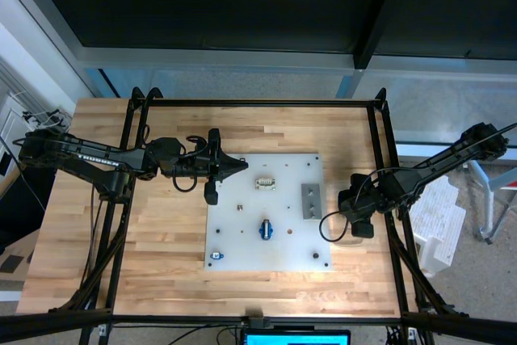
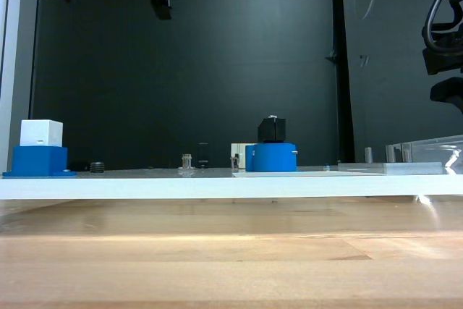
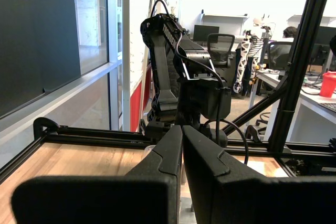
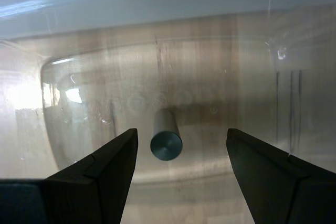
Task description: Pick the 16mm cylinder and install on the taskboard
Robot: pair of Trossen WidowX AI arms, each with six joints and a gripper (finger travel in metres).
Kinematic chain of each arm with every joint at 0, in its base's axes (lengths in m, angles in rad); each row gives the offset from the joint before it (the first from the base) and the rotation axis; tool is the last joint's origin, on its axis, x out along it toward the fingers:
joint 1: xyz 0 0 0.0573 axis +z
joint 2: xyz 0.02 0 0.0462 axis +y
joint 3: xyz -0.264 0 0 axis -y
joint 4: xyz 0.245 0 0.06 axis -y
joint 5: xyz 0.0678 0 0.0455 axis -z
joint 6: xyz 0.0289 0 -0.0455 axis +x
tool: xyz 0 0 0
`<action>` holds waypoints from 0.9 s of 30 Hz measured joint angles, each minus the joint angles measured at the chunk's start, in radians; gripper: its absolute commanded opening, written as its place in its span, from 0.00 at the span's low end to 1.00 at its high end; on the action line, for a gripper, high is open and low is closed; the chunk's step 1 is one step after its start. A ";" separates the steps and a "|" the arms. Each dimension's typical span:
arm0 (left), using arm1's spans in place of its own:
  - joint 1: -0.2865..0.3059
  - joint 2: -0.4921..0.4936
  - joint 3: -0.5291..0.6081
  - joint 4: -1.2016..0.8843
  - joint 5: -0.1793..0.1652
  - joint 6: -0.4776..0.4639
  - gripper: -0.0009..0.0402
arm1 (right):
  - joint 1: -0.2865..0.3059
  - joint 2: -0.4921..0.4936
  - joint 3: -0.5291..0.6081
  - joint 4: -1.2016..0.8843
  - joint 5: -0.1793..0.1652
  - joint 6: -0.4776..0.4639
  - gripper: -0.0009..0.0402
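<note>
We log the taskboard point(image 1: 242, 236) flat on the table point(image 1: 161, 240), with the clear tray point(image 4: 73, 93) just beside its right edge. Left gripper point(image 3: 182, 129): high over the board's far-left corner, jaws pressed together. Right gripper point(image 4: 181, 132): above the tray, jaws spread. Cylinder point(image 4: 166, 139): in the tray, between those jaws, touching neither.

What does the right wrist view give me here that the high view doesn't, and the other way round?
Only the right wrist view: the small silvery-grey metal cylinder lying in the clear plastic tray, between the fingers of the open right tool. Only the high view: the large white square taskboard and the left tool over its far left edge. Both: the right tool, off the board's right edge, and the light wooden table.
</note>
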 measured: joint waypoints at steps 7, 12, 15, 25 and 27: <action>-0.001 0.000 0.000 0.000 0.000 0.000 0.02 | 0.004 0.047 -0.002 0.008 -0.004 -0.011 0.51; -0.001 0.000 0.000 0.000 0.000 0.000 0.02 | 0.009 0.088 -0.002 0.014 -0.020 -0.021 0.48; -0.001 0.000 0.000 0.000 0.000 0.000 0.02 | 0.010 0.091 -0.002 0.016 -0.020 -0.021 0.46; 0.000 0.000 0.000 0.000 0.000 0.000 0.02 | 0.014 0.091 -0.002 0.019 -0.020 -0.024 0.44; 0.000 0.000 0.000 0.000 0.000 0.000 0.02 | 0.014 0.091 -0.002 0.020 -0.019 -0.024 0.44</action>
